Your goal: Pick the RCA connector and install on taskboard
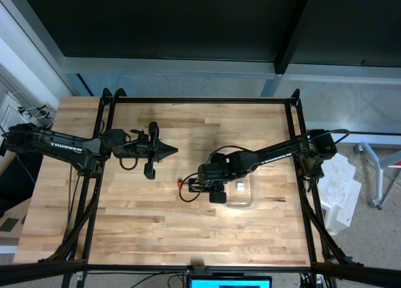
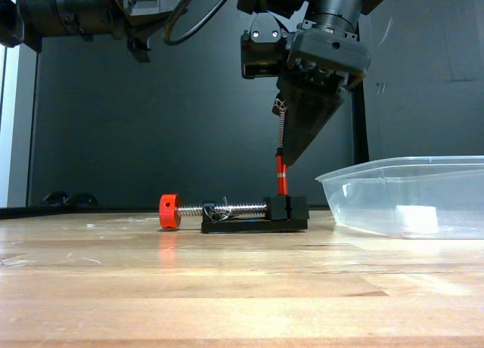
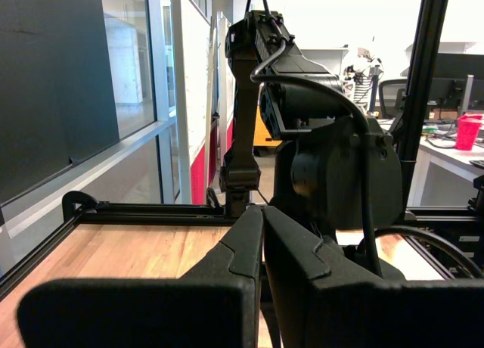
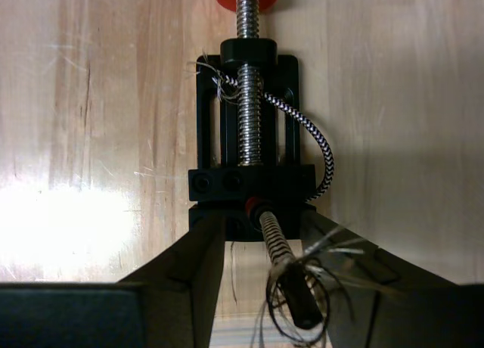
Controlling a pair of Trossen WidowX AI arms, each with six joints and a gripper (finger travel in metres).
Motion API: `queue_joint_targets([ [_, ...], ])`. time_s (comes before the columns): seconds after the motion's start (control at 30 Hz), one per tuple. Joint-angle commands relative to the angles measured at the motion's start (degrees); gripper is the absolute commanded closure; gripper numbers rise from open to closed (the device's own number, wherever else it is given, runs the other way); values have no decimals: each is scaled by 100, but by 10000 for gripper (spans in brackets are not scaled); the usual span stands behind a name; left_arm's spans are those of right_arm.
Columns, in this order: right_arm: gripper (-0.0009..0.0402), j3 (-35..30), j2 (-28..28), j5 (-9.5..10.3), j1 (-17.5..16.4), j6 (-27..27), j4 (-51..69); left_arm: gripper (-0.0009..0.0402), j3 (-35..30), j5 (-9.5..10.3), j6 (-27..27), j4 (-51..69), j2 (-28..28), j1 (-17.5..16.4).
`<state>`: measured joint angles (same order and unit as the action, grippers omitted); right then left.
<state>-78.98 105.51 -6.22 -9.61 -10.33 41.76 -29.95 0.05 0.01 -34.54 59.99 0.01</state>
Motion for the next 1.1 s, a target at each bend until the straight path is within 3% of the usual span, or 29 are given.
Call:
queue_joint_targets([
  [0.03, 234, -24, -177, 28, -4, 15, 170, 393, 0, -2, -2, 0, 0, 0],
  [0.33, 229, -22, -566, 24, -28, 44, 479, 393, 0, -2, 0, 0, 2, 0],
  [0.7, 229, 50, -649, 31, -35, 120, 509, 393, 0, -2, -2, 0, 0, 0],
  [0.87, 229, 361, -1019, 37, -46, 240, 378, 393, 0, -2, -2, 0, 2, -2],
  [1.1, 229, 1123, -1985, 175, -37, 260, -428, 393, 0, -2, -2, -2, 0, -2],
])
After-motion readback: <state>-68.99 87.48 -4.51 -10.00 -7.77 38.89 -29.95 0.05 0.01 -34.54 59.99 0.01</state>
